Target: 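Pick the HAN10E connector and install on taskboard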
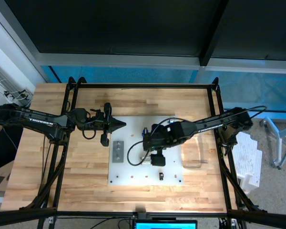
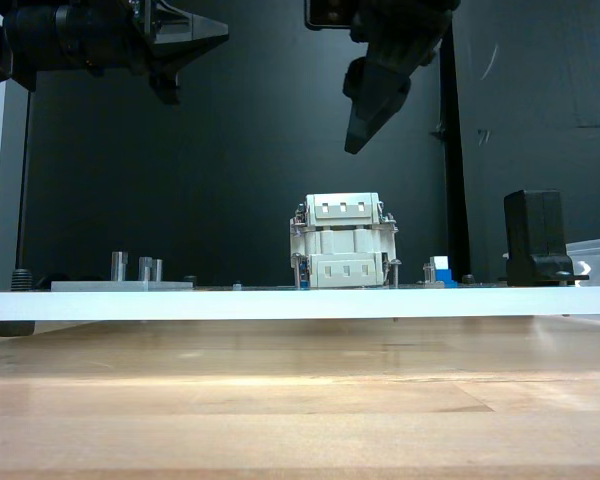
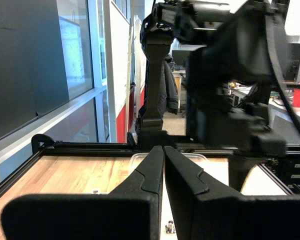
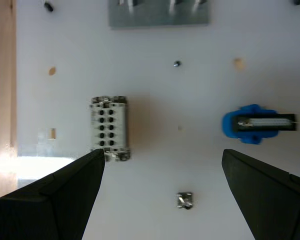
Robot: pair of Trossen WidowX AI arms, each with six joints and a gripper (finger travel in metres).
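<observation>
The connector (image 4: 109, 128) sits on the white board (image 4: 190, 90), a pale block with two rows of contacts facing up and small metal parts at its ends. In the low view it stands upright at the middle of the frame, resting on the board's top. The right claw (image 4: 162, 154) hangs over it, released and holding nothing. Its two fingers (image 4: 55, 200) are spread wide, one tip showing against the connector's end, the other out past the blue fitting (image 4: 255, 123). In the low view the right claw (image 2: 360, 125) is at upper centre, well above the connector and a little to its right, not touching it. In the high view it is at the centre of the frame over the board. The left claw (image 3: 163, 167) is clenched on nothing, its fingers pressed flat together. In the high view it (image 1: 120, 124) is left of centre, over the board's far left corner and pointing right. In the low view it is in the upper left of the frame. A grey block (image 1: 118, 151) lies on the left part of the board, and a small black part (image 1: 161, 176) stands near the board's lower edge. A clear tray (image 1: 196, 155) lies just right of the board on the wood surface (image 1: 76, 162).
</observation>
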